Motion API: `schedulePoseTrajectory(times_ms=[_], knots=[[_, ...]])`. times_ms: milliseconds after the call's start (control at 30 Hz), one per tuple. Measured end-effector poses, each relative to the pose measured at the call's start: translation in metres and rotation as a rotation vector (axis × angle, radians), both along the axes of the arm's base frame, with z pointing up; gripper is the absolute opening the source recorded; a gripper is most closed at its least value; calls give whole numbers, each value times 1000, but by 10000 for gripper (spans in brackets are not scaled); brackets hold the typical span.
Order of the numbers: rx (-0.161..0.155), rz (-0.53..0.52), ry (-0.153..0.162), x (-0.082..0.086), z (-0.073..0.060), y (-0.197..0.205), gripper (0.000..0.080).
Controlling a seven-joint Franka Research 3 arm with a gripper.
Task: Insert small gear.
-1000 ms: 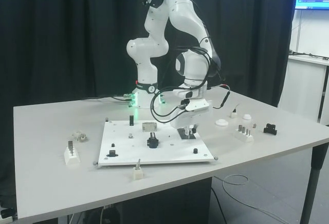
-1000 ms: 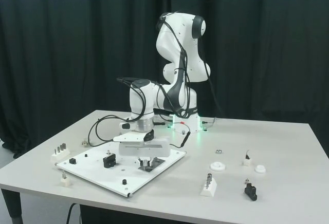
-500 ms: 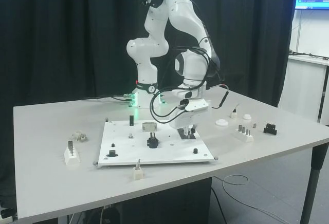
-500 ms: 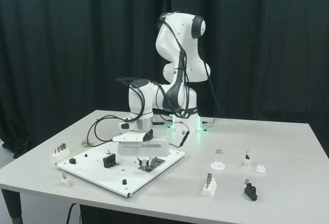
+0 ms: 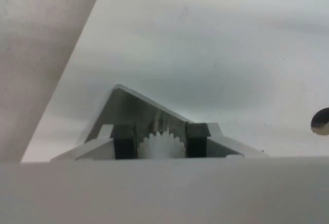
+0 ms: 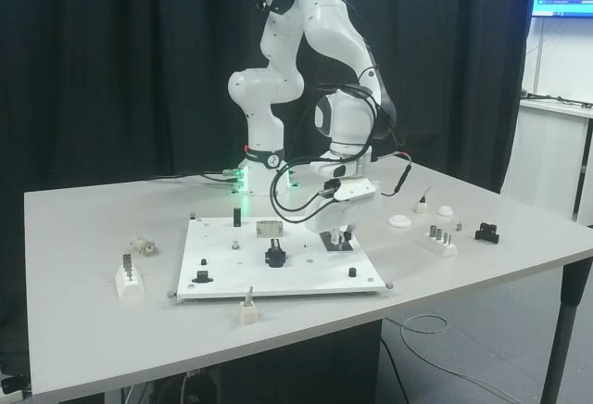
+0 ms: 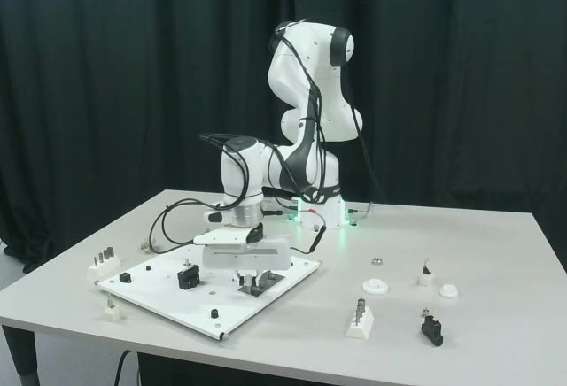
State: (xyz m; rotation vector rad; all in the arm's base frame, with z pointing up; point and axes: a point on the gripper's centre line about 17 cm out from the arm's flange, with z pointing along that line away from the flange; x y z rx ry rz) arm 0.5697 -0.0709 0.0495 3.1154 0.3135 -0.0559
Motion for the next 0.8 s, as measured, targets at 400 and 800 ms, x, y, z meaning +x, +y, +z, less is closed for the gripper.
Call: schedulePoseTrajectory(times_ms=[400, 800], knots=[[0, 14, -1, 2, 0, 2, 198], [-2, 23, 4, 1, -5, 1, 198]])
